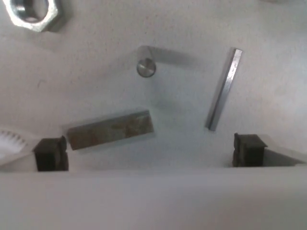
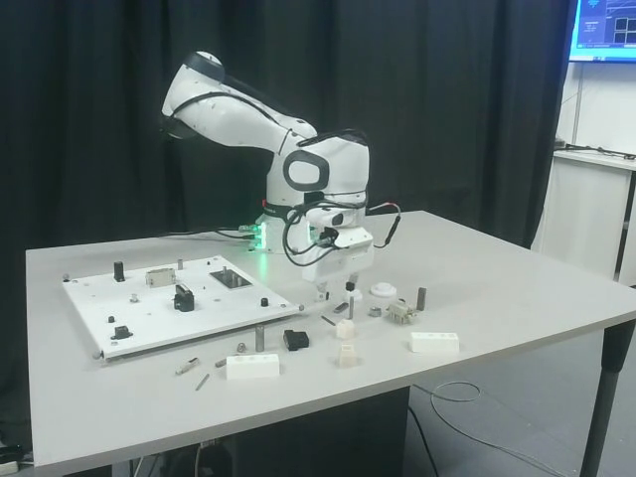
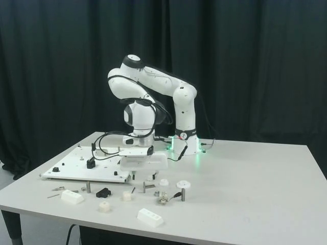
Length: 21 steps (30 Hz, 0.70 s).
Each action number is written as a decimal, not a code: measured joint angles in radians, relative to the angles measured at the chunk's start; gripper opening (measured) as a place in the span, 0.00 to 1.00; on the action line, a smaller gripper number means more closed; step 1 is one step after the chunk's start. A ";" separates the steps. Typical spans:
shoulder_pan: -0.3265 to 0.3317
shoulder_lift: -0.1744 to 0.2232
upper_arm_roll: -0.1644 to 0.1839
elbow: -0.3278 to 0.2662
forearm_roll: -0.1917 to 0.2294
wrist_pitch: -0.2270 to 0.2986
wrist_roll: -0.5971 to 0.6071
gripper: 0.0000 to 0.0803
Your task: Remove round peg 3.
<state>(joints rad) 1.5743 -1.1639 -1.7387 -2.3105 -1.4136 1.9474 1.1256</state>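
A short round peg is standing upright on the grey desk, showing its flat circular top in the wrist view, with a flat rectangular bar and a thin square rod lying near it and a hex nut farther off. The white arm is reaching down off the corner of the white board, its pincer hovering with fingers spread apart, holding nothing. Loose white blocks are lying toward the desk's front edge, with bare surface beyond them.
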 joint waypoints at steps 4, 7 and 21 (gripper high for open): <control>0.005 0.006 0.009 0.000 0.002 -0.015 0.012 0.93; 0.008 0.006 0.017 0.000 0.003 -0.026 0.019 0.93; 0.012 0.006 0.048 0.000 0.016 -0.061 0.031 1.00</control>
<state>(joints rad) 1.5864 -1.1578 -1.6910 -2.3105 -1.3974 1.8859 1.1565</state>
